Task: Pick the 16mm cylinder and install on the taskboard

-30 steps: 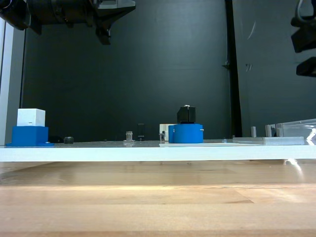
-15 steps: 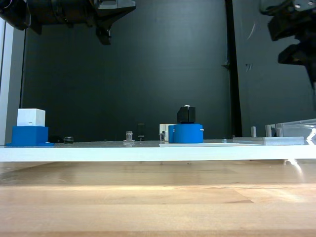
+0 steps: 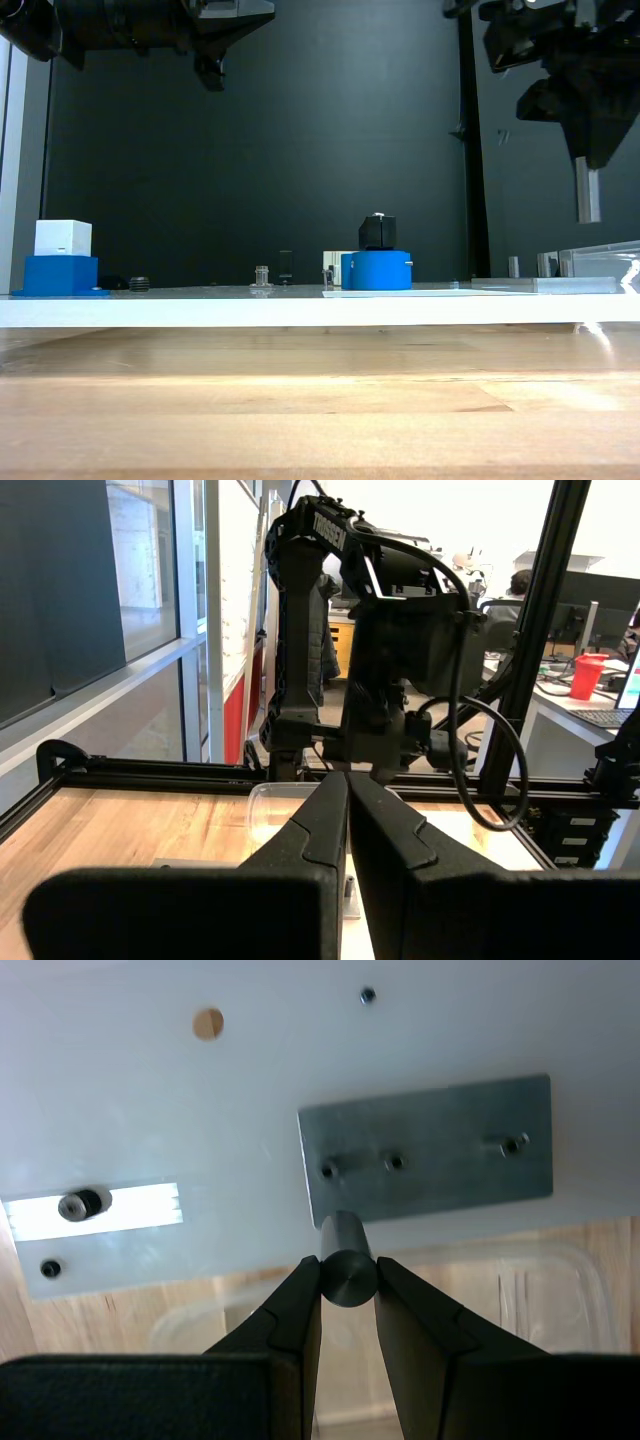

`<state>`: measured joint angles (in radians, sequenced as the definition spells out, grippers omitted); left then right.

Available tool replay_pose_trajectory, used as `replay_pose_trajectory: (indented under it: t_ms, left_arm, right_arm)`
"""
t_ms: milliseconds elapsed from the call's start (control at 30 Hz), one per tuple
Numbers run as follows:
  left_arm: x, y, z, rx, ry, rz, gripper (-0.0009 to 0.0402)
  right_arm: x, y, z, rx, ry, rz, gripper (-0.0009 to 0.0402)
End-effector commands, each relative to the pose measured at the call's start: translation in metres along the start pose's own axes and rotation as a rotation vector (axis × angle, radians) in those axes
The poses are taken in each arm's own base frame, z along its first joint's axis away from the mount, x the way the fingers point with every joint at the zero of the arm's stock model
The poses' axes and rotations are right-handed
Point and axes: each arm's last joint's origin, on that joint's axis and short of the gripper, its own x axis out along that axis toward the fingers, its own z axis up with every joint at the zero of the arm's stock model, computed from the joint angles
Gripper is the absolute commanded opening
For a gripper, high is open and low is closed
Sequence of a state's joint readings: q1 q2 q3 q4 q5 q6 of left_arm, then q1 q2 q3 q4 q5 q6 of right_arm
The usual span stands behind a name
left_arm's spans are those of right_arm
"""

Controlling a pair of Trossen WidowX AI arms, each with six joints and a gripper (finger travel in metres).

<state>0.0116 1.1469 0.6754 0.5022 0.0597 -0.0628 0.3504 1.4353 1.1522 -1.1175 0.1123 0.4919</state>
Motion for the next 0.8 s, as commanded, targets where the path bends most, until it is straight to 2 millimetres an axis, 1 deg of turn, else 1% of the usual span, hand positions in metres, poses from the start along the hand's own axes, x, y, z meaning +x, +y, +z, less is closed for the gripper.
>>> replay_pose_trajectory:
  t_ms: [33,267,800]
  left_arm:
    - [0.000,0.000,0.000,0.000,-0.001,0.000,0.0000]
    - [0.000,0.000,0.000,0.000,-0.001,0.000,0.0000]
    - [0.000,0.000,0.000,0.000,0.000,0.000,0.0000]
  right_arm:
    - [0.002,0.005,0.010,0.002,-0.004,0.002,0.0000]
    - [0.008,0.016,0.029,0.005,-0.016,0.009,0.0000]
    - [0.025,0.035,0.062,0.011,-0.034,0.021,0.0000]
